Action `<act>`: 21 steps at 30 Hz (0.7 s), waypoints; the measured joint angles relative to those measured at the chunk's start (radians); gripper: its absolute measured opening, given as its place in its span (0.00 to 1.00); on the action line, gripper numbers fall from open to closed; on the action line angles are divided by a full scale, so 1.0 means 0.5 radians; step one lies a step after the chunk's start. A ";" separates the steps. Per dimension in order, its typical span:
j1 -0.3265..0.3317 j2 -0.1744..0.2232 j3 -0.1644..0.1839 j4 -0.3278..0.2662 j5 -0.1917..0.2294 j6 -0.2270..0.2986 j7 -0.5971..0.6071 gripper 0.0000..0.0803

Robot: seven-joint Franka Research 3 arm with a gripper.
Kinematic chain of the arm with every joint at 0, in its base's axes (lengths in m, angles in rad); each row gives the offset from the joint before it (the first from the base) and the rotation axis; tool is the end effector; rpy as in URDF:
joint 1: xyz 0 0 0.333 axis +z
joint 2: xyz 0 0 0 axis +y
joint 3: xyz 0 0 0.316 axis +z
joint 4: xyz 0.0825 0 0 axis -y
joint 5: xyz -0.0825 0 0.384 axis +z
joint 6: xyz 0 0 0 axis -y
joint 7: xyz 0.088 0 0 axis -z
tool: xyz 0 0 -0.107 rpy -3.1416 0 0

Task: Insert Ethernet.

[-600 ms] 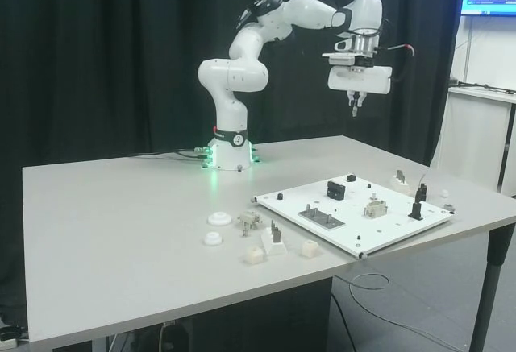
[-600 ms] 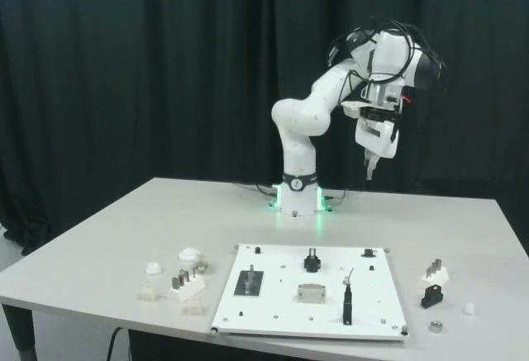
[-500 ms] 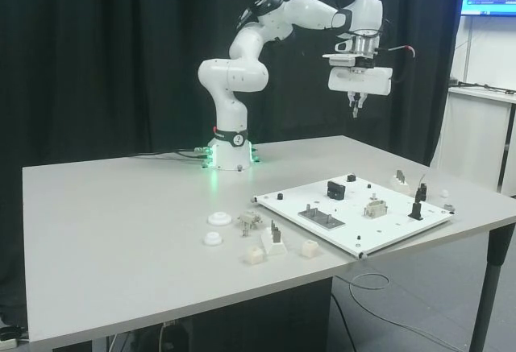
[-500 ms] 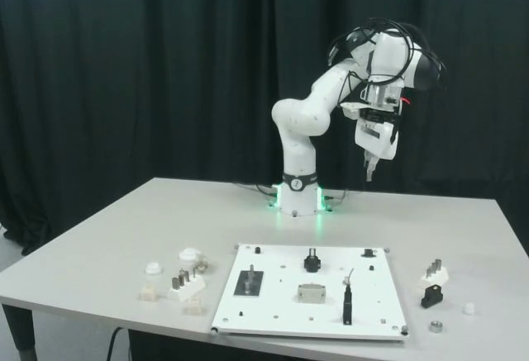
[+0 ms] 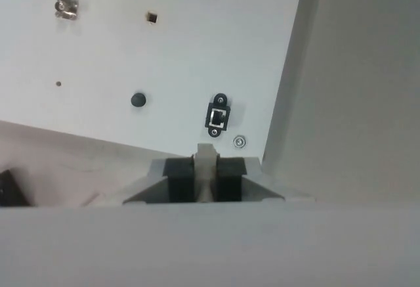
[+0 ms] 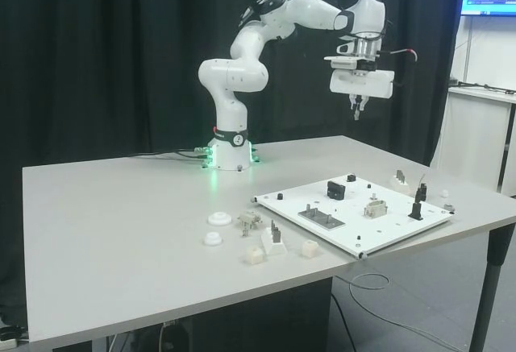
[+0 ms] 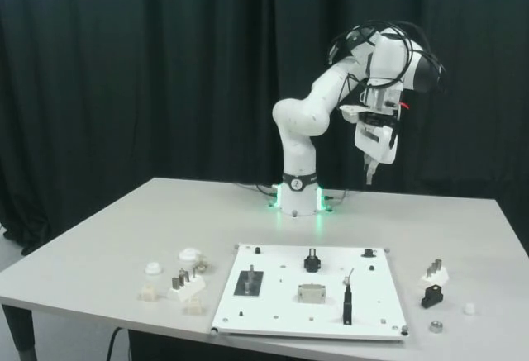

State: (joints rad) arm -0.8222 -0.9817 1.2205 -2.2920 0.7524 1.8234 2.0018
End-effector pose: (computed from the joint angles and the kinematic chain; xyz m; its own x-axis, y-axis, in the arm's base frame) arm 0.3755 0.2727 0.4268 -0.4184 -0.9025 0.1018 -0.9031 0.4015 -0.1526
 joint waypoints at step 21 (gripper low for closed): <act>-0.081 0.010 0.059 0.008 0.043 0.005 -0.015 0.08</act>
